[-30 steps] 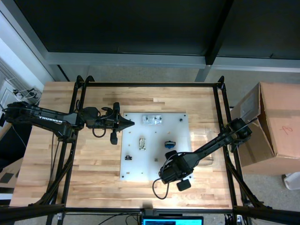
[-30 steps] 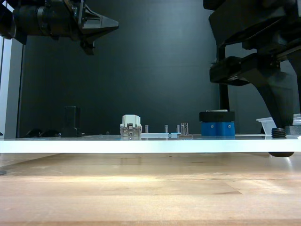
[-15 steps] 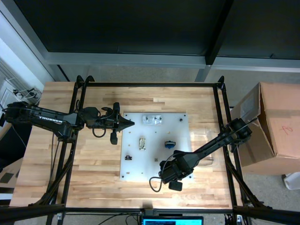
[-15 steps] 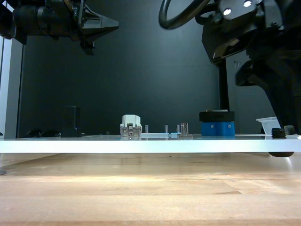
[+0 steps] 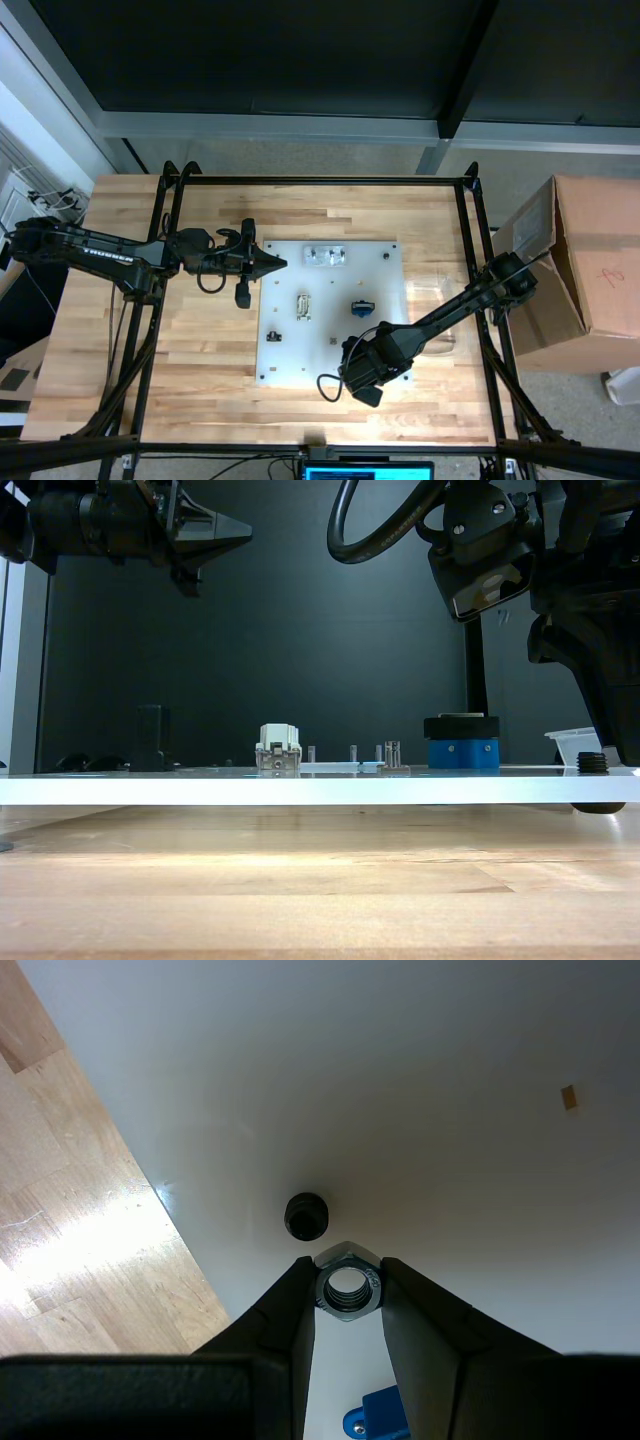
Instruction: Pick the M12 nut and place it on its threads and fasten
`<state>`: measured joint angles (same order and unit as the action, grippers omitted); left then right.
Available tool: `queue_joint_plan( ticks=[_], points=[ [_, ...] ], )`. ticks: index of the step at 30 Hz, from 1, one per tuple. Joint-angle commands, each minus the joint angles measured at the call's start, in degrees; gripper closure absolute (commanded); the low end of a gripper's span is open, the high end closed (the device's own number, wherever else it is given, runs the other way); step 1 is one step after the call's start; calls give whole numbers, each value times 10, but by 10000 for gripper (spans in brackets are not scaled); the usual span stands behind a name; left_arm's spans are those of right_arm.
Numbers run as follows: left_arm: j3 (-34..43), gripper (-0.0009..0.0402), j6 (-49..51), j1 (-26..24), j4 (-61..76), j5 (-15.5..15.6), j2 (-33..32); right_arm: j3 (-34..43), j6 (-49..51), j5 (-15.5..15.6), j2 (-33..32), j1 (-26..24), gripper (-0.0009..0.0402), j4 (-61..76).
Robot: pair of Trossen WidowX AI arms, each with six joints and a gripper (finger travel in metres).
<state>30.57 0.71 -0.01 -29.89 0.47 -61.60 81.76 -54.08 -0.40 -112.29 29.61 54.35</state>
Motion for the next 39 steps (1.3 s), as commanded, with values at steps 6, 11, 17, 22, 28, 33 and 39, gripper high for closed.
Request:
queue_joint_plan(
  ticks=[6, 11, 17, 22, 28, 33, 39],
  points=[
    [0, 393, 0, 0, 0, 0, 0, 12, 195, 0, 11, 0, 384, 25],
    [0, 393, 0, 0, 0, 0, 0, 52, 419, 1, 12, 1, 385, 79],
    [0, 393, 0, 0, 0, 0, 0, 94, 607, 0, 12, 0, 385, 88],
    [0, 393, 0, 0, 0, 0, 0, 118, 711, 0, -8, -1, 385, 99],
    [0, 393, 0, 0, 0, 0, 0, 156, 746, 0, -44, -5, 384, 110],
    [0, 393, 0, 0, 0, 0, 0, 146, 790, 0, -46, -5, 385, 111],
    [0, 393, 0, 0, 0, 0, 0, 132, 872, -1, -46, -5, 385, 107]
  ],
)
